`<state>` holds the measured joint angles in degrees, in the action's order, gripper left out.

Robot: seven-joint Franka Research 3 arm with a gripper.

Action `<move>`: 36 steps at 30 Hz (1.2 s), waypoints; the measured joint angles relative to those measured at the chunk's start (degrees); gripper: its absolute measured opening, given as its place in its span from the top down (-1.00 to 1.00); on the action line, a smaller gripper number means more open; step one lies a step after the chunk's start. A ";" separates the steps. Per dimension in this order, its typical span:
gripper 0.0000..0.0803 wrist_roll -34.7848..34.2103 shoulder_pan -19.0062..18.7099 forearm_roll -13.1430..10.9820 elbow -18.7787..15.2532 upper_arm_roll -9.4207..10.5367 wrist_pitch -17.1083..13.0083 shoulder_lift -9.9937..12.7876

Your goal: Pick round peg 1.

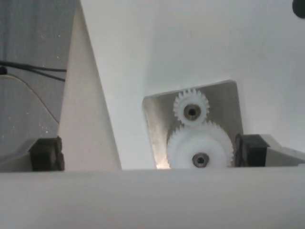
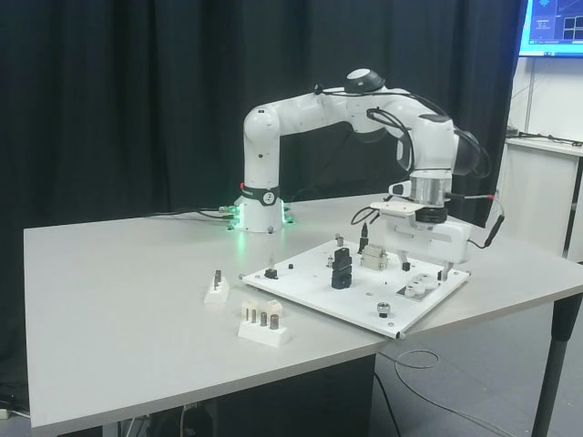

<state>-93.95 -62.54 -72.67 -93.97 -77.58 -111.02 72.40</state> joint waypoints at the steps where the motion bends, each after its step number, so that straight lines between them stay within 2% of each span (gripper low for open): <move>1: -0.99 0.25 0.03 0.23 0.13 -0.05 -0.01 0.00; 13: -0.99 7.13 0.69 1.05 0.84 -0.52 -0.29 0.00; 36: -0.99 27.13 2.10 0.45 2.02 -1.64 -2.22 -0.18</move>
<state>-66.82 -60.44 -72.21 -91.95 -79.22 -113.24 72.22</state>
